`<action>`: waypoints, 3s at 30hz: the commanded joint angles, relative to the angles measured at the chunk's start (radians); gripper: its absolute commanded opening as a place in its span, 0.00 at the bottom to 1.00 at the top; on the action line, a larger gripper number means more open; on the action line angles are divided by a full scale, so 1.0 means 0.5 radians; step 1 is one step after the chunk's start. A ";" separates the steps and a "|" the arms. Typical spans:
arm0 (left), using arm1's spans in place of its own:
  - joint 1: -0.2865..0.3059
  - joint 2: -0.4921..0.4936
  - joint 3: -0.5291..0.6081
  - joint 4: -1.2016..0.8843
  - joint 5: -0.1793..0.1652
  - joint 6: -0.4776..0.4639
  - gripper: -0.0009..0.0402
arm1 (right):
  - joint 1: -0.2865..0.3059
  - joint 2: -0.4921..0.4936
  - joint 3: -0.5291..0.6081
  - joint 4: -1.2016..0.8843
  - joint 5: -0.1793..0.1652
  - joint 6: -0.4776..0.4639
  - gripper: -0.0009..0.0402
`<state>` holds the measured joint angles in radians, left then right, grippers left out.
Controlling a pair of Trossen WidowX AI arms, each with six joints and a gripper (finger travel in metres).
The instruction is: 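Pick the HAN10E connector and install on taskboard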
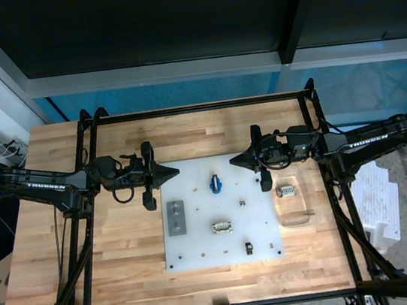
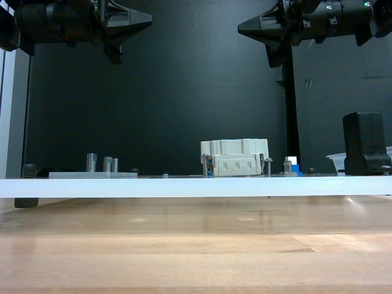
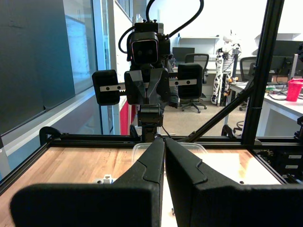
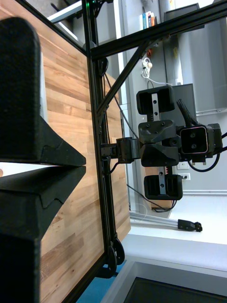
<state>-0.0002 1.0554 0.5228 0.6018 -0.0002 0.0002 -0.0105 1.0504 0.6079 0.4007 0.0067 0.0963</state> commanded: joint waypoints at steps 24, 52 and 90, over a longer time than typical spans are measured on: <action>0.000 0.001 0.000 0.000 0.000 0.000 0.02 | -0.001 -0.055 0.224 -0.819 0.000 0.001 0.02; 0.001 0.001 0.000 0.001 0.000 0.000 0.02 | 0.034 -0.051 0.858 -3.045 -0.001 0.001 0.02; 0.000 0.001 0.000 0.000 0.000 0.000 0.02 | 0.343 0.170 0.723 -3.337 0.058 0.239 0.54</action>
<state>-0.0002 1.0557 0.5224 0.6018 -0.0002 0.0002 0.1585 1.1347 0.9745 -1.2774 0.0338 0.2153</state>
